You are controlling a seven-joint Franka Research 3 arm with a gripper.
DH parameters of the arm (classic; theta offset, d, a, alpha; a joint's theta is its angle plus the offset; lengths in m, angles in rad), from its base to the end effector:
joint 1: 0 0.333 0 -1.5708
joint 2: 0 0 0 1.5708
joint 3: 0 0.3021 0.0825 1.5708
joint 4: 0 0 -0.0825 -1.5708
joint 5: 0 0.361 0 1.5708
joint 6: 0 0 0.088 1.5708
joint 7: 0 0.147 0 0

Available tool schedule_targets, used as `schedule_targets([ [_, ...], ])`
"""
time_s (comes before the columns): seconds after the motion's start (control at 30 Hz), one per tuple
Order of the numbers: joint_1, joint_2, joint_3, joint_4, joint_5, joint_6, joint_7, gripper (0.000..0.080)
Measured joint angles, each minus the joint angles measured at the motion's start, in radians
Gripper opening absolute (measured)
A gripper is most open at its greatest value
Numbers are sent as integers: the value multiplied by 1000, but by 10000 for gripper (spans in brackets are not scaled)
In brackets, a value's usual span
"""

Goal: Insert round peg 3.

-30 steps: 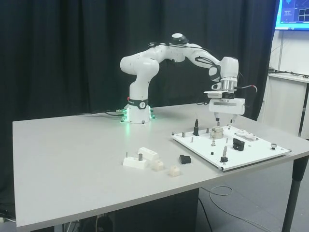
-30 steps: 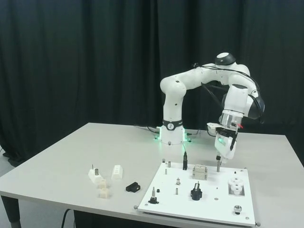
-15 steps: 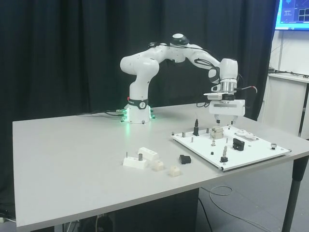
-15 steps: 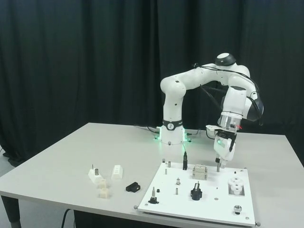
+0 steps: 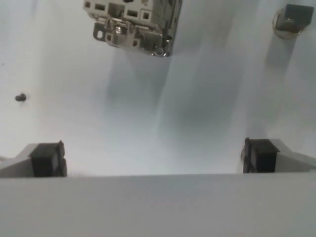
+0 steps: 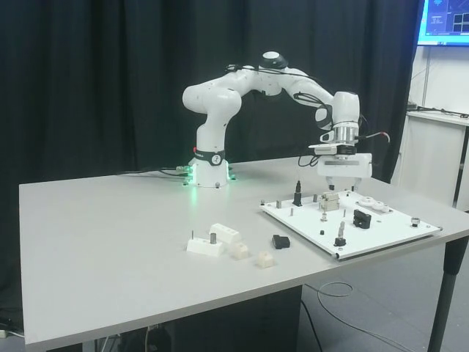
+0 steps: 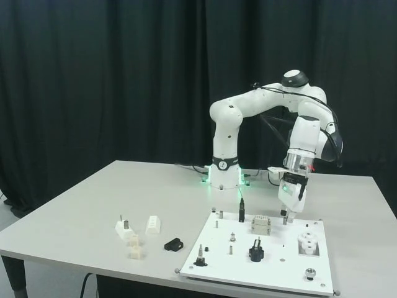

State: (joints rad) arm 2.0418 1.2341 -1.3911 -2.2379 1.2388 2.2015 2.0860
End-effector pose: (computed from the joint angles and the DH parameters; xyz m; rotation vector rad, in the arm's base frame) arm 0.4167 0.3008 0.1949 -1.4153 2.5975 -0.4220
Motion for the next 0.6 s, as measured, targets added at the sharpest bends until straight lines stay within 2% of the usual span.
schedule_targets([
  [0.23, 1, 0, -7, 0, 0, 17, -7, 800],
  [0.6, 13, -2, -49, -4, -12, 8, -28, 800],
])
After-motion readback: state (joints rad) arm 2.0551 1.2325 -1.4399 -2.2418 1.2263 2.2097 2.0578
